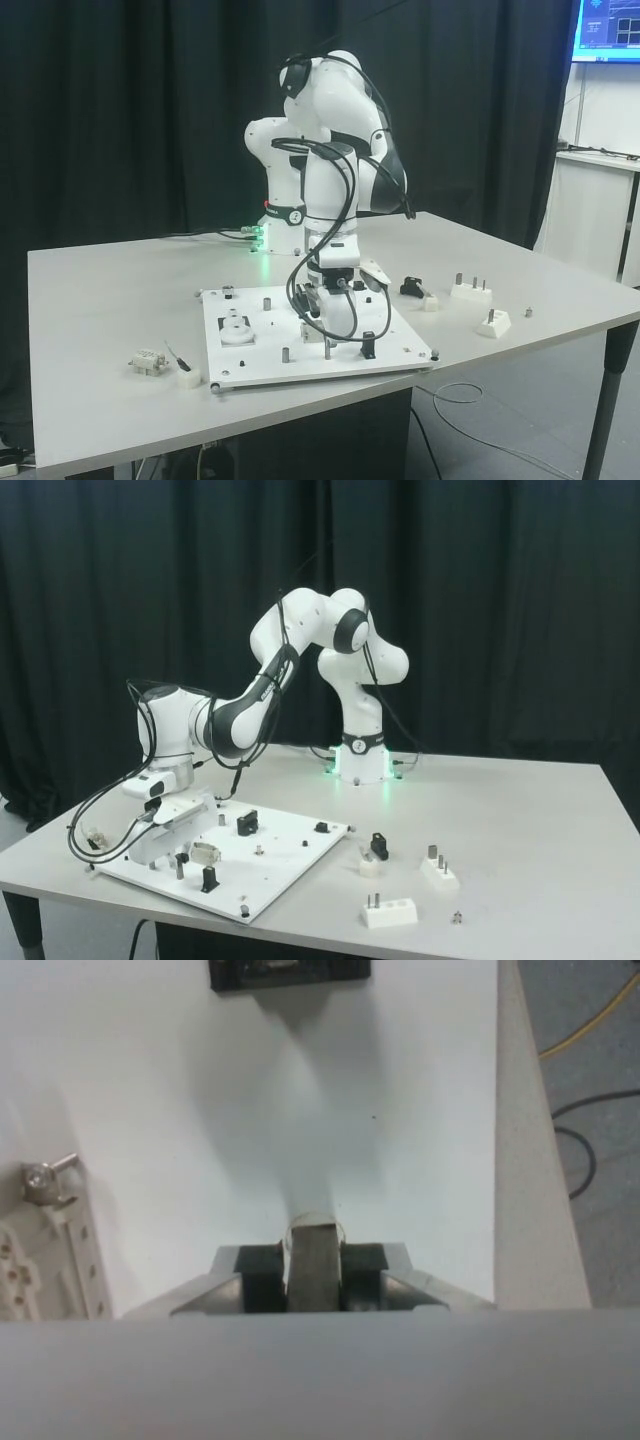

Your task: Insert square peg 3.

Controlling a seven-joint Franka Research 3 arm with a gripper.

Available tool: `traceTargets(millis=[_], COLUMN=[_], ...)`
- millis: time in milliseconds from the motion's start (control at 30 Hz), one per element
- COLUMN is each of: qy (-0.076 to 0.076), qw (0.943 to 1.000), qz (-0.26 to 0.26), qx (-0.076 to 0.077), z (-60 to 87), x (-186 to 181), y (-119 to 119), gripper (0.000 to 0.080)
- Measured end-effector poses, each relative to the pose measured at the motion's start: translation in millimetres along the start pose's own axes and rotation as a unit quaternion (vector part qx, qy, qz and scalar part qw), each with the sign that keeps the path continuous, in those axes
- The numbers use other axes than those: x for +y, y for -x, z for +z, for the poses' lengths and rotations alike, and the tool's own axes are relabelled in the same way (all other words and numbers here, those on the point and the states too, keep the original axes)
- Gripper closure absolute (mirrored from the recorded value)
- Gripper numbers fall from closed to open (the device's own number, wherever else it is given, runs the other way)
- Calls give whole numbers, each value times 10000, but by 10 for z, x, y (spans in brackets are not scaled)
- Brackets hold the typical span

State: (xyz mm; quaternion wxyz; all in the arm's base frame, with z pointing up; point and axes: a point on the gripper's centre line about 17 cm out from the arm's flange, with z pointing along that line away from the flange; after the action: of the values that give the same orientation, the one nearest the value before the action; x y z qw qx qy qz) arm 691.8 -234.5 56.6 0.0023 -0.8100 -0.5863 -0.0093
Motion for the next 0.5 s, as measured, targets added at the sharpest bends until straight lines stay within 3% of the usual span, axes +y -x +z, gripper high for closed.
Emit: traceTargets(millis=[500], qy=[29], qw=[10000], qz=[20], qx=[1], z=[2], x=[-2], y=[9], gripper=[688])
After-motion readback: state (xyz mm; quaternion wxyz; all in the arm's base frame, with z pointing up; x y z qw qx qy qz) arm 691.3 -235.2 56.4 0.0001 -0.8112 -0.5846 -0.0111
